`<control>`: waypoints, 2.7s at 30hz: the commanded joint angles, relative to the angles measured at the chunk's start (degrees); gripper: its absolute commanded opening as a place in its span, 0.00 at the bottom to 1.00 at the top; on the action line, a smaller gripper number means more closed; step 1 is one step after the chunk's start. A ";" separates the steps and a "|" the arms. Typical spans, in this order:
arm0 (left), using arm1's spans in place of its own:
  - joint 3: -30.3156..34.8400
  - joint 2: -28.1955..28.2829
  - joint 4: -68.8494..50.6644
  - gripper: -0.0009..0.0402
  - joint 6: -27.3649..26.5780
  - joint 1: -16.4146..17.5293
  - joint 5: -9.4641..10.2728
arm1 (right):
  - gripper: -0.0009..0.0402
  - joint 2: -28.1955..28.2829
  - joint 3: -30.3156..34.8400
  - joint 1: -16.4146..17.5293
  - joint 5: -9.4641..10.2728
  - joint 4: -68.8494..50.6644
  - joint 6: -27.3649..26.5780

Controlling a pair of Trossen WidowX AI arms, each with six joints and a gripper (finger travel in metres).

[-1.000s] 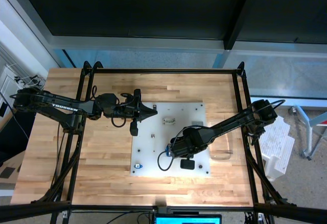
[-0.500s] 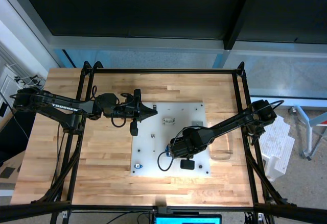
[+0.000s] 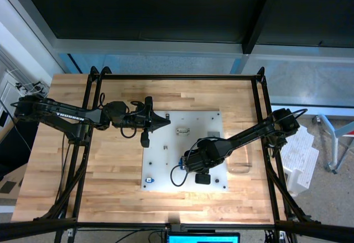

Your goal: Pick the 16mm cylinder and install on the taskboard

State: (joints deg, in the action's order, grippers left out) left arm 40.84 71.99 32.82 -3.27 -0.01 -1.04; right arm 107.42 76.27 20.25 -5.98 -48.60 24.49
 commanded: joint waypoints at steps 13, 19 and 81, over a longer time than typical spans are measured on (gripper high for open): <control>0.02 0.00 0.02 0.02 0.00 0.02 -0.02 | 0.50 -5.57 0.02 -1.25 0.04 -0.59 -6.95; 0.02 0.00 0.00 0.02 0.00 0.00 -0.02 | 0.46 -9.99 -0.02 -3.89 0.11 -0.94 -8.83; 0.02 0.00 0.02 0.02 0.00 0.00 -0.02 | 0.02 -55.36 -45.03 -17.35 2.99 70.40 -20.55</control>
State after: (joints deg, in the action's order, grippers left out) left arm 40.84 71.96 32.80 -3.29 -0.01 -1.04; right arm 52.21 31.27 2.94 -2.98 21.91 3.90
